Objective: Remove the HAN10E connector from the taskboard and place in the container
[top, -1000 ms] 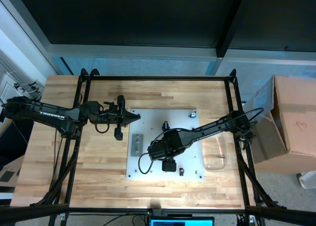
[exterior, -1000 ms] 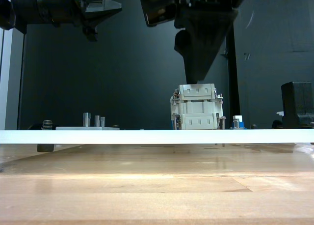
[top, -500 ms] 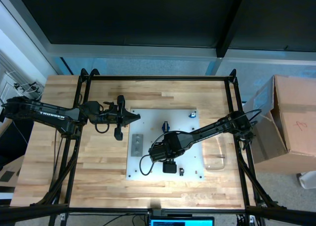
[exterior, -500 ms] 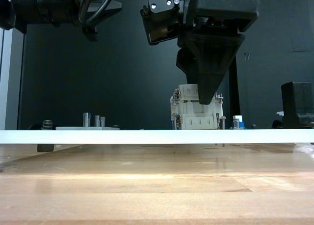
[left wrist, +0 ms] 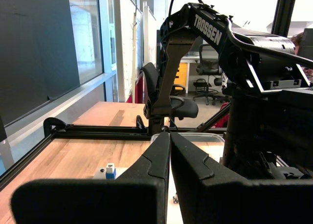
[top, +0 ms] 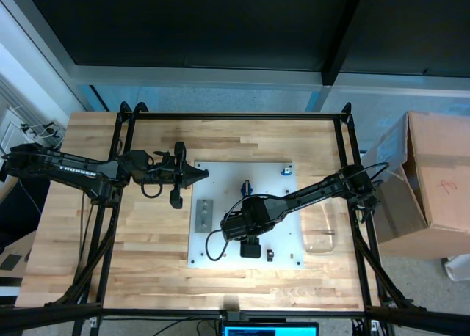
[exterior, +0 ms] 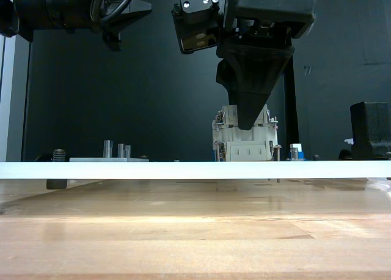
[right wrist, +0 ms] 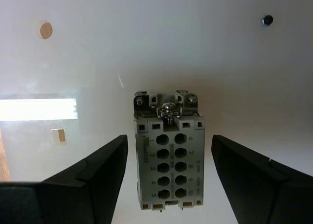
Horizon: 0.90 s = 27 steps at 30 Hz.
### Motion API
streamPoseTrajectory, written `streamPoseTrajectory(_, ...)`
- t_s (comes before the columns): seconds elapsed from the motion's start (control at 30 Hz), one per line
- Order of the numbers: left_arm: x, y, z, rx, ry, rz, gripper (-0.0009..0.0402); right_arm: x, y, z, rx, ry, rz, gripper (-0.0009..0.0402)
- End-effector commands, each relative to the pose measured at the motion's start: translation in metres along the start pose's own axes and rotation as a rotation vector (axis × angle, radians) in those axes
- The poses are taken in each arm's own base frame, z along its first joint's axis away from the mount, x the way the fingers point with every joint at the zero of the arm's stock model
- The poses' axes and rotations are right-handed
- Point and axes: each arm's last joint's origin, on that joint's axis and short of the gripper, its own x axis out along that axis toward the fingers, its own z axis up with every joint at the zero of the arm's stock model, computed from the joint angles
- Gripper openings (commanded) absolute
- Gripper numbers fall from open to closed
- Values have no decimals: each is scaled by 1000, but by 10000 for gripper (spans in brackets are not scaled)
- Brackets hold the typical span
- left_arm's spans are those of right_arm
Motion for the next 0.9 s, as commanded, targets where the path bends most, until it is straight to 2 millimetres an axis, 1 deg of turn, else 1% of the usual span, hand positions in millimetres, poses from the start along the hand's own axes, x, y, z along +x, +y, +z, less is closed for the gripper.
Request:
streamPoseTrajectory(0.03, 0, 0, 0, 0, 0, 1, 0, -1, 0, 0, 0, -3, 1, 221)
streamPoseTrajectory(0.2, 0, 0, 0, 0, 0, 0, 0, -1, 0, 0, 1, -4, 0, 197)
streamPoseTrajectory(0.53, 0, 0, 0, 0, 0, 0, 0, -2, 0, 0, 0, -4, 1, 106)
streamPoseTrajectory(0.7, 0, 0, 0, 0, 0, 0, 0, -9, -1, -1, 2, -18, 6, 76)
streamPoseTrajectory(0.9, 0, 0, 0, 0, 0, 0, 0, -28, -4, -2, 6, -61, 21, 56)
